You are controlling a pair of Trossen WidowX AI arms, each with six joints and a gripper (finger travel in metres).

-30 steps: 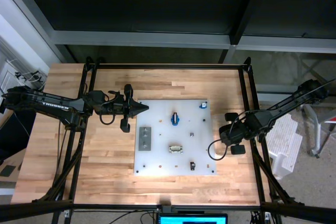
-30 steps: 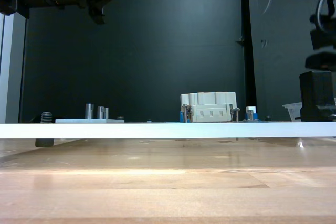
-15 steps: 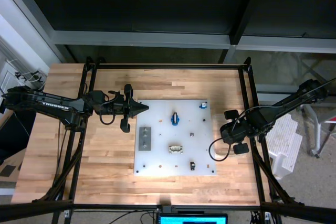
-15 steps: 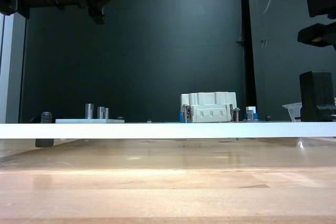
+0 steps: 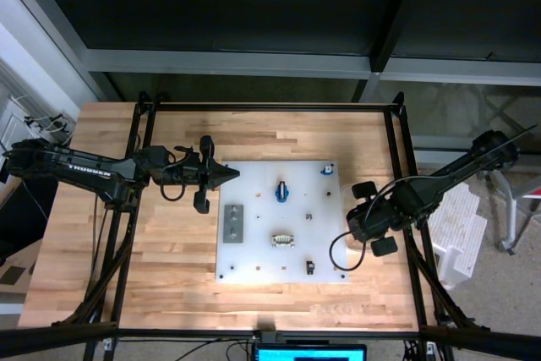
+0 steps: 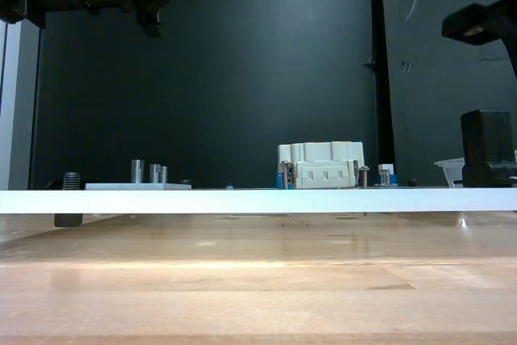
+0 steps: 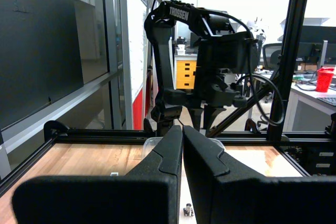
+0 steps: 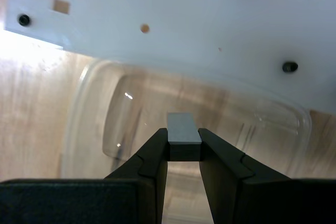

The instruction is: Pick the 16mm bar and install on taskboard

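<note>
Wooden desk carries the white taskboard [image 5: 254, 183]. Picking looks done to me: my right gripper [image 8: 184, 149] pinches the 16mm bar [image 8: 184, 128] at its tips, over the clear tray [image 8: 94, 108] just off the board's right edge. Seating it is left. My left gripper [image 7: 182, 129], pressed together and empty, hovers over the board's far-left corner.
</note>
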